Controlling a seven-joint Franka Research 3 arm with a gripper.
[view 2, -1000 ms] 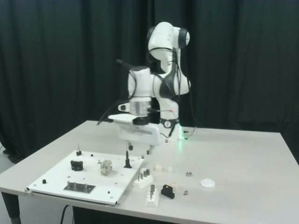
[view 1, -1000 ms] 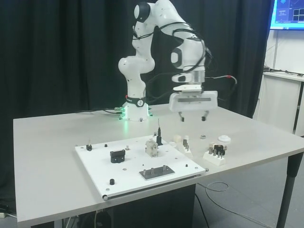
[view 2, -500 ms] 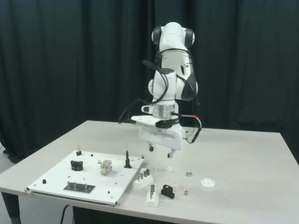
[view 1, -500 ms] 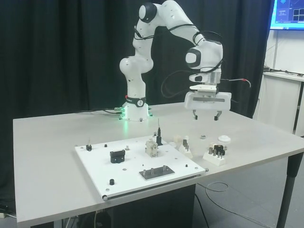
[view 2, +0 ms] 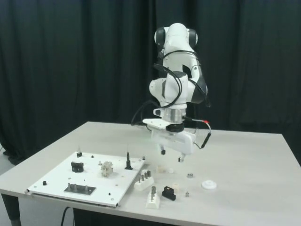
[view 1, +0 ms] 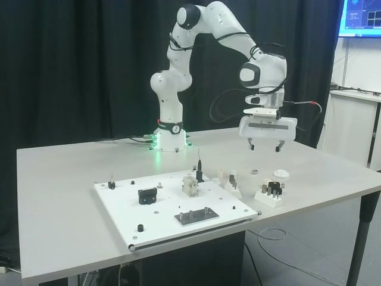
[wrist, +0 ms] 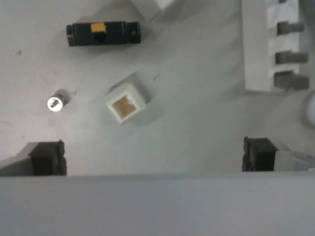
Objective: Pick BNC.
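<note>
The BNC looks like a small shiny metal connector [wrist: 55, 103] lying on the grey table beside a white cube [wrist: 127, 102]. A black block [wrist: 103, 33] lies a little beyond them. In the second room view the connector is a tiny metal part [view 2: 186, 193] near the table's front edge, next to the black block [view 2: 168, 193]. My gripper [wrist: 152, 156] hangs open well above these parts, holding nothing, with the connector close to one fingertip [wrist: 47, 158]. From the room cameras the gripper [view 1: 264, 147] [view 2: 172, 157] is high over the loose parts.
A white board [view 1: 172, 208] [view 2: 56, 181] with mounted fittings covers the table's left front. Two white holders with pegs [view 2: 144, 181] [view 2: 153, 197], a white disc [view 2: 209, 184] and a metal nut [view 2: 190, 175] lie near the connector. A peg holder [wrist: 275, 49] shows in the wrist view.
The arm has swung away from above the white board, toward the loose parts on the table beside it. The gripper has stayed open and empty.
</note>
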